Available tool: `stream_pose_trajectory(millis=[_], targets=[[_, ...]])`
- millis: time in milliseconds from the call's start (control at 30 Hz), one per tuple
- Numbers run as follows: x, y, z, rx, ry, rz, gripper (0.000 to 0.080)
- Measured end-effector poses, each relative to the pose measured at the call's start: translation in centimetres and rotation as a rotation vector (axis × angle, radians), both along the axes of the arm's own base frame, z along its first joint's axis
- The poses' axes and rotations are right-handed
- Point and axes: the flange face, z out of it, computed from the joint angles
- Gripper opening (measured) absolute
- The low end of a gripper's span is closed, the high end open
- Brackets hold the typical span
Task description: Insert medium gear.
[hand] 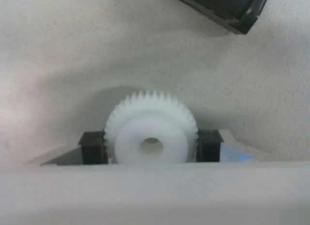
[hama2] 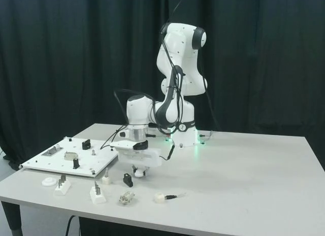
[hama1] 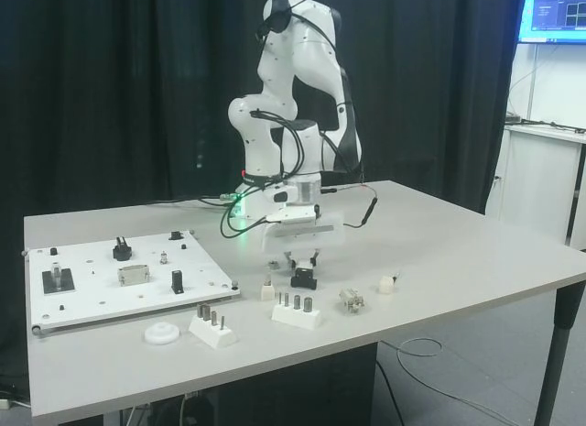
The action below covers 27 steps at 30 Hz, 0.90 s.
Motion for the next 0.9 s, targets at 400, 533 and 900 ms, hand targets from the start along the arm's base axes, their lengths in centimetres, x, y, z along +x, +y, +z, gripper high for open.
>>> stream_pose_trajectory(millis=[400,533,900], targets=[[-0.1,-0.5,1.4,0.031,0.000,0.003,0.0400],[-0.1,-0.5,1.7,0.034,0.000,0.007,0.0400],[0.0,-0.7,2.3,0.038,-0.007,0.016,0.0400]])
